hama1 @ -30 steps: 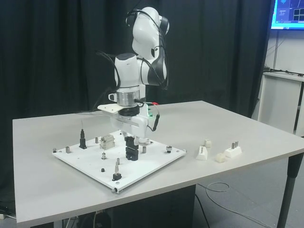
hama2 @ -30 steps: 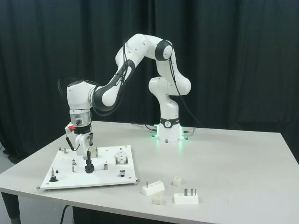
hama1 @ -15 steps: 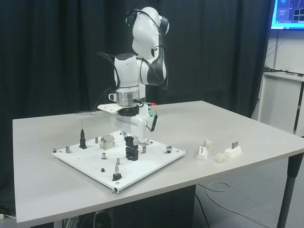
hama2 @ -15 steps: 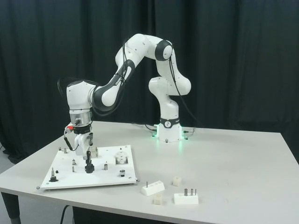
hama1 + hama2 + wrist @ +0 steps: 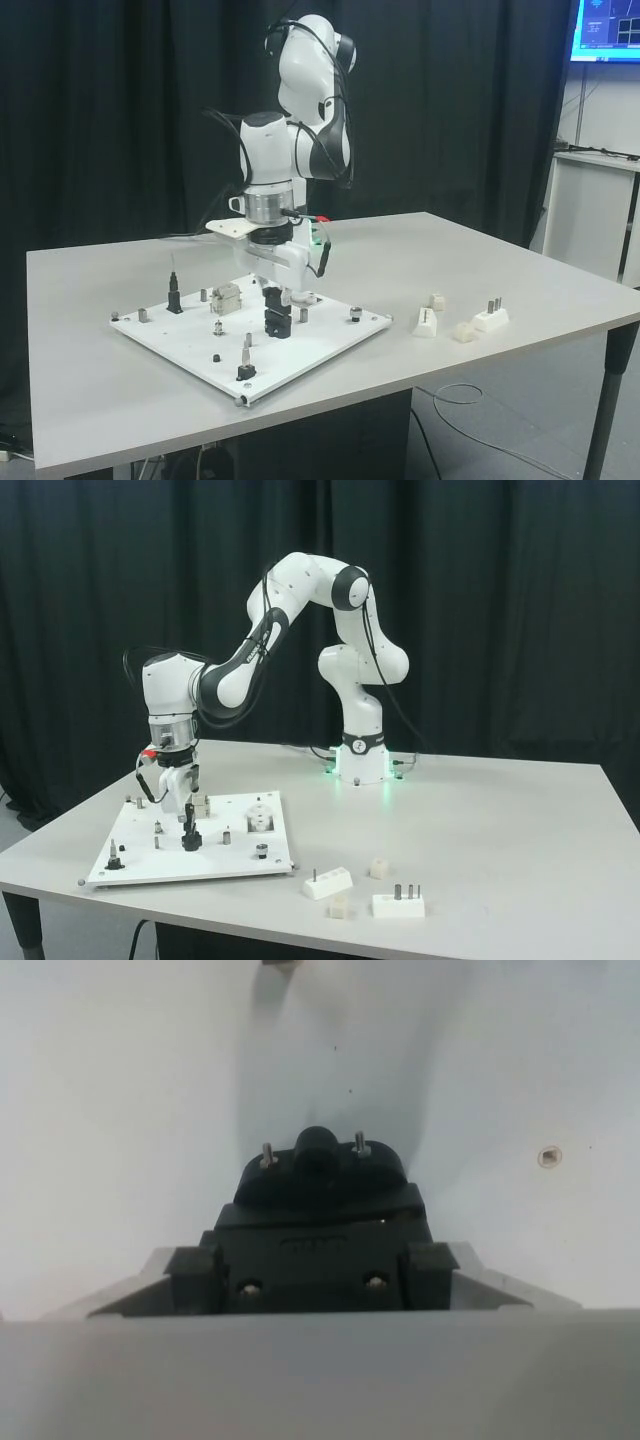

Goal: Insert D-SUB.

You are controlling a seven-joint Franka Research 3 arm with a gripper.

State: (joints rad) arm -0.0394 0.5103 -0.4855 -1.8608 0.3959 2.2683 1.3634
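Note:
In the wrist view my gripper [image 5: 318, 1272] is shut on the black D-SUB plug [image 5: 320, 1245], one finger on each of its short sides. Just beyond the plug lies its black socket [image 5: 320, 1170], with two small screws standing up from it. From the first room view the gripper [image 5: 271, 293] points straight down over the white board [image 5: 335, 333], and the plug [image 5: 272, 300] sits right above the black socket [image 5: 275, 325]. Whether plug and socket touch I cannot tell. The second room view shows the same gripper [image 5: 187, 818] over the socket [image 5: 190, 840] on the board [image 5: 235, 865].
Other fixtures stand on the board: a tall black peg [image 5: 174, 295], a grey block [image 5: 227, 298] and a short black post [image 5: 246, 366]. Several small white blocks [image 5: 426, 321] [image 5: 492, 318] lie on the grey table [image 5: 480, 260], beside the board on the side away from the peg.

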